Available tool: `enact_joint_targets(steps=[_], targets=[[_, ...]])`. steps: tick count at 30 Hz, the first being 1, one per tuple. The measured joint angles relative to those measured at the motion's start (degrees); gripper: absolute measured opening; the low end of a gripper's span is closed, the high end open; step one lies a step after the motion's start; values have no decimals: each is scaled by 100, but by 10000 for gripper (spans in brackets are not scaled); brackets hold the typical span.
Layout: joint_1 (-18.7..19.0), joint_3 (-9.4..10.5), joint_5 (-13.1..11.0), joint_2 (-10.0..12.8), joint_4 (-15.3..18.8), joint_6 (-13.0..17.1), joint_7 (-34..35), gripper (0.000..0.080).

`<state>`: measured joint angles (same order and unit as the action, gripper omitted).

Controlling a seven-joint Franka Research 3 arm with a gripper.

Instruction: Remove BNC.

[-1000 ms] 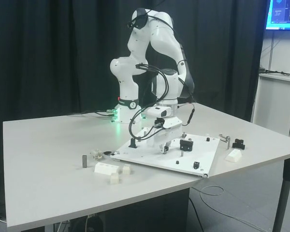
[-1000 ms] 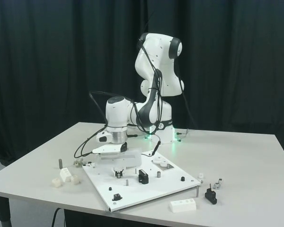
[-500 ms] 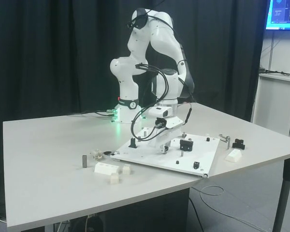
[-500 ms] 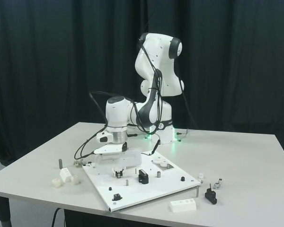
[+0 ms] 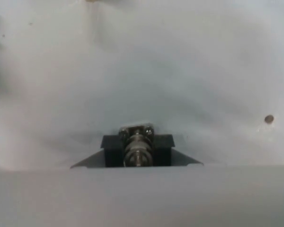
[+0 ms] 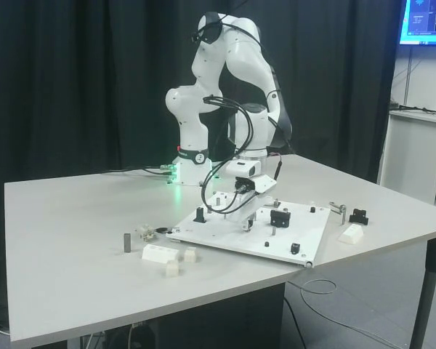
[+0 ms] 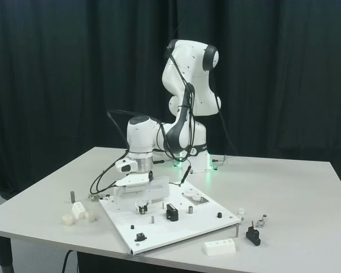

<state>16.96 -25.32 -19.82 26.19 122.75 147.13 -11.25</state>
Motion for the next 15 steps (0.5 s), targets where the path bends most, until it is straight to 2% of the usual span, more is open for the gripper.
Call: enact_joint_targets(steps=[15], targets=[[-2, 0, 0, -4, 0, -8, -699, 121]])
